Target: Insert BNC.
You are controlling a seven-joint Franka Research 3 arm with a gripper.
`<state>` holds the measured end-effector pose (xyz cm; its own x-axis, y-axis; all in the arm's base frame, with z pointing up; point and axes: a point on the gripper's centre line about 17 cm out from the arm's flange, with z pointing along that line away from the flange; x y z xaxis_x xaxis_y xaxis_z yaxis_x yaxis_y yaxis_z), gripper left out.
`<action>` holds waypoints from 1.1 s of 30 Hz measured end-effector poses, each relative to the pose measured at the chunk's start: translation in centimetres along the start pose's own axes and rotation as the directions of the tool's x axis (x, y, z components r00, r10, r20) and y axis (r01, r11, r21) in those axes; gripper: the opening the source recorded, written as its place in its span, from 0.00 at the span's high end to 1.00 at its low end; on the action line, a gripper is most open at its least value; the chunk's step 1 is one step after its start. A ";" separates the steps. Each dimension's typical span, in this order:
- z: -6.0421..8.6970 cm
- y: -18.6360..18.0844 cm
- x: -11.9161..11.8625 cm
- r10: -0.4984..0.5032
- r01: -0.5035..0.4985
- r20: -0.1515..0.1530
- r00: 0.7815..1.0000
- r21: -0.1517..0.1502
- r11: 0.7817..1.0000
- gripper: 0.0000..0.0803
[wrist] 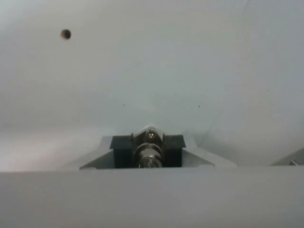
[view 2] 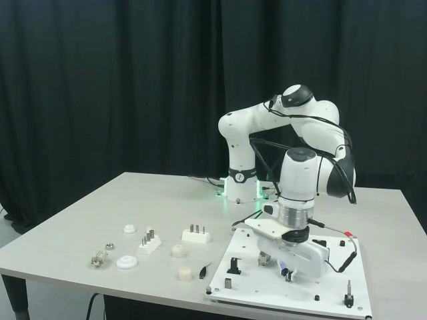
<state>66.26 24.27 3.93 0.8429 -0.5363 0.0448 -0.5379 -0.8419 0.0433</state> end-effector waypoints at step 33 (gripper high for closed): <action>0.0 0.0 0.0 0.027 -0.027 0.001 1.000 0.001 1.000 0.84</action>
<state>66.27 24.26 3.92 0.8282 -0.5587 0.0450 -0.5603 -0.8273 0.0408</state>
